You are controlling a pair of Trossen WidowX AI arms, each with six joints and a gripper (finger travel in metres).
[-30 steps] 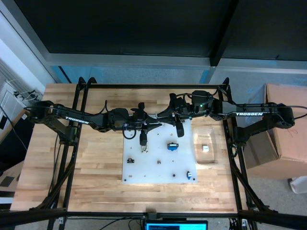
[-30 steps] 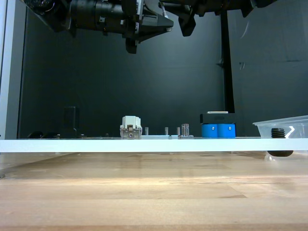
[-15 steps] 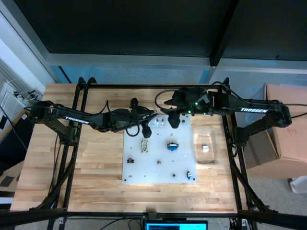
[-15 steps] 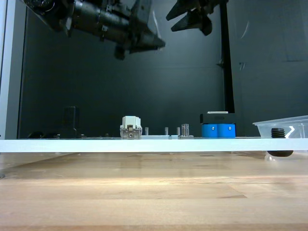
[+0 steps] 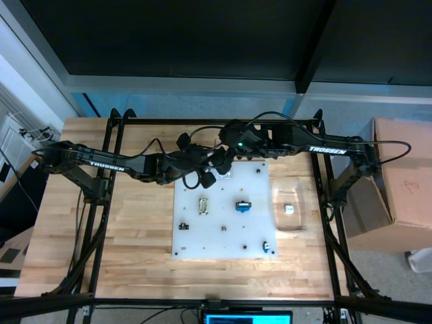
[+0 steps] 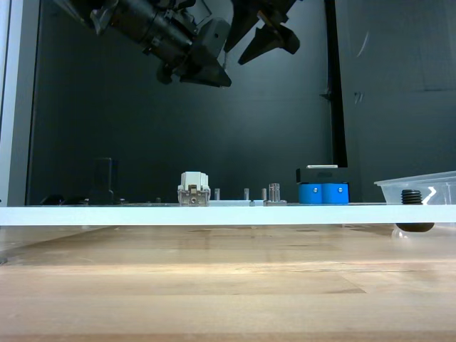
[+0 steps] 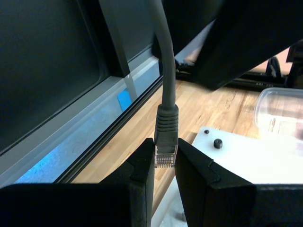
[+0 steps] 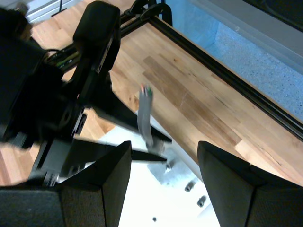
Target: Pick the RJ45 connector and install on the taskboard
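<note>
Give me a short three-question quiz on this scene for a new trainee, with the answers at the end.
1. Which gripper holds the RJ45 connector?
2. True or false: the right gripper has its jaws shut.
3. Both grippers hang well above the white taskboard, near its: A) near edge, B) far edge, C) right edge.

Key:
1. The left gripper. Its jaws are shut on the connector, which is clear of any seat.
2. False. The right gripper's jaws stand open.
3. B.
</note>
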